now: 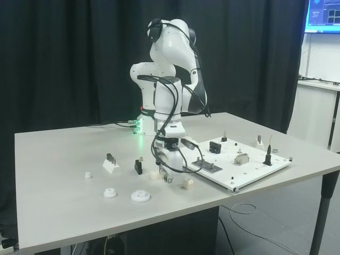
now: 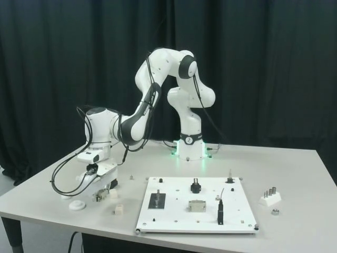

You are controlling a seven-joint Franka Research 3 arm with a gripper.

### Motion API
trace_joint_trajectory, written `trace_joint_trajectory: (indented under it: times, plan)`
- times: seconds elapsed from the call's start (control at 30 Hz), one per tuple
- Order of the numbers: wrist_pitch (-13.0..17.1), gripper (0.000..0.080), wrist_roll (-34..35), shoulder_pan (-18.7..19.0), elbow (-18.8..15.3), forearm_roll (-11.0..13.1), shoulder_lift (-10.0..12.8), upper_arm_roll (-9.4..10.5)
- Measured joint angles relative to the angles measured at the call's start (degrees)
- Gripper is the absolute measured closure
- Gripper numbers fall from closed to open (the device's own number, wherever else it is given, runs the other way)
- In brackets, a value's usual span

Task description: Place waterproof.

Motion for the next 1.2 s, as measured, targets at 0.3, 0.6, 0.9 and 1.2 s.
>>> trace_joint_trajectory:
  times: [0.3,0.6,0.9,1.2]
  plan:
    - [1.8,0.0182,-0.1,0.0,0.2,0.0,1.5,0.02]
    - [3.0,0.0182,-0.1,0.0,0.4,0.0,2.8,0.05]
    - [3.2,0.0148,-0.2,-0.1,1.0,0.0,3.7,0.11]
    - [3.3,0.0032,1.1,-0.3,1.5,0.0,3.8,-0.09]
